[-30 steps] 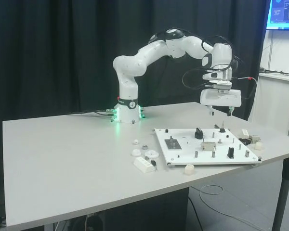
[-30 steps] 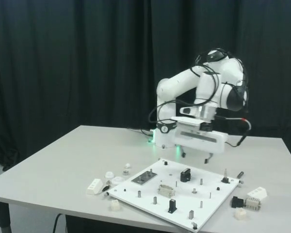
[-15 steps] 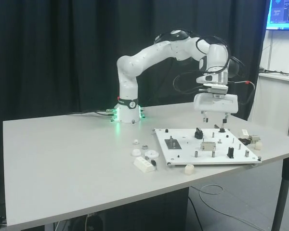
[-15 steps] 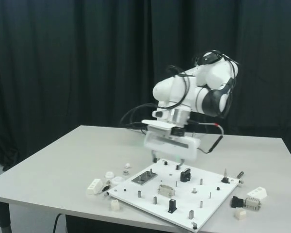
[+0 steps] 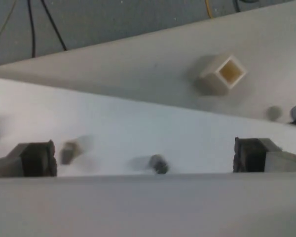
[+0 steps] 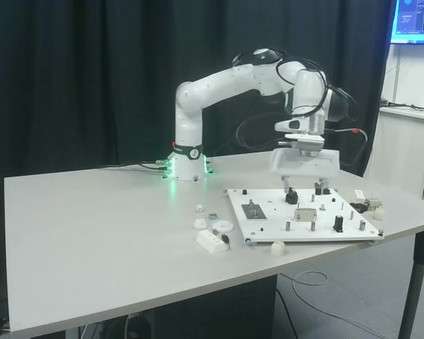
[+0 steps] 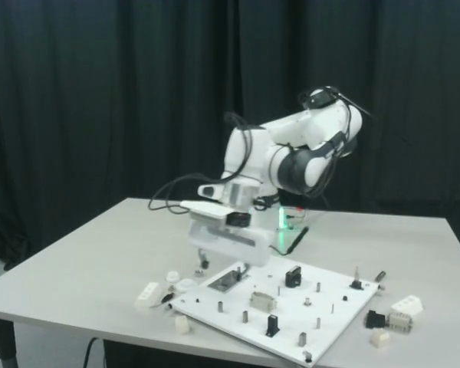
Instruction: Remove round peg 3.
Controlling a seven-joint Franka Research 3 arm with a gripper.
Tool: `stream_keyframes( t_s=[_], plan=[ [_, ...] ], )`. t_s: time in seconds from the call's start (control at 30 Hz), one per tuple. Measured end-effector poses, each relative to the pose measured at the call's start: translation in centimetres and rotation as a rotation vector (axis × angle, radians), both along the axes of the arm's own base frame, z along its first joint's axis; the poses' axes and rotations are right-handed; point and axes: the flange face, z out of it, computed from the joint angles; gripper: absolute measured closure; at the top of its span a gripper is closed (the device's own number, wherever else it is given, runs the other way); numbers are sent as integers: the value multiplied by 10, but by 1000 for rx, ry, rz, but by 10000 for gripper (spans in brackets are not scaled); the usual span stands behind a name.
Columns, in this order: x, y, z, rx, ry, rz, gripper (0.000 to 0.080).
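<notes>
Wrist view, step: approach stage, judged. The gripper (image 5: pixel 144 158) hangs over the white board (image 5: pixel 138 133) with nothing between its fingertips (image 5: pixel 37 159). A small round peg (image 5: pixel 159 164) stands on the board roughly midway between them; a second stub (image 5: pixel 69 152) sits nearer one finger. Which one is peg 3 cannot be told.
Wrist view, advice: centre the chosen peg between the pads, come straight down, close low on the shank, then pull along its axis without tilting.
Wrist view, jaws: spread wide, touching nothing, holding nothing.
Wrist view, surroundings: a hollow cube (image 5: pixel 223 73) lies on the grey table (image 5: pixel 138 64) beyond the board edge.

First room view, arm: the arm (image 6: pixel 254 70) reaches out from its green-lit base; the gripper (image 6: pixel 303 164) hovers above the far part of the board (image 6: pixel 304 215), clear of the fixtures.
First room view, pegs: several short grey pegs stand on the board; numbering not legible.

Second room view, position: the gripper (image 7: pixel 218 239) sits over the board's corner nearest the loose white parts (image 7: pixel 172 277), above the surface, not in contact.
Second room view, risk: neighbouring fixtures stand near, so a wide-open descent could clip one.
</notes>
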Motion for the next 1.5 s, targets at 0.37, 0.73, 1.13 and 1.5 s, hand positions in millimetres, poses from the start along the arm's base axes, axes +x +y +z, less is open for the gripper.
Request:
stream_keyframes(
  t_s=[0.37,0.73,1.13,1.5],
  plan=[
    [15,-49,-17,72,89,0,3],
    [9,-62,-41,128,148,14,3],
    [2,-53,-69,140,192,29,3],
    [-2,-50,-86,140,220,61,3]
  ],
)
